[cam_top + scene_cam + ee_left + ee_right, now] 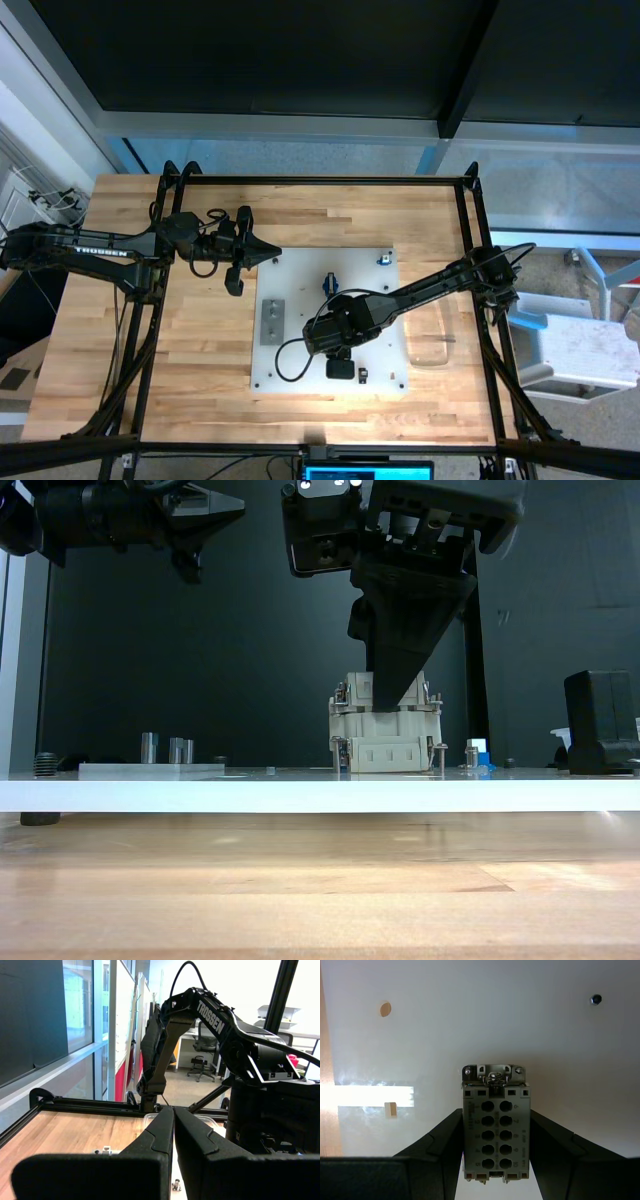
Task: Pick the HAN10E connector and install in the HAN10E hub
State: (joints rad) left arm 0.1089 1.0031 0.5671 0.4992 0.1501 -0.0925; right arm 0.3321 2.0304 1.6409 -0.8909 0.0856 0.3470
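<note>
The pale HAN10E connector (494, 1132), with two rows of dark numbered holes, sits between the fingers (437, 1142) of my right gripper (495, 1111), which is shut on its sides. From table height the connector (352, 692) rests squarely on top of the beige HAN10E hub (385, 752), which is fixed to the white board (200, 790). My right gripper (396, 692) points straight down onto it. From above, the right gripper (340, 360) hides both parts. My left gripper (272, 251) hangs shut beyond the board's far left corner, its fingers (162, 1132) pressed together.
A grey metal plate (272, 320) with short posts (150, 748) lies on the board's left side. A blue fitting (330, 283) stands behind the hub, and another small blue part (383, 260) sits at the far right corner. A black block (600, 720) stands at the board's right.
</note>
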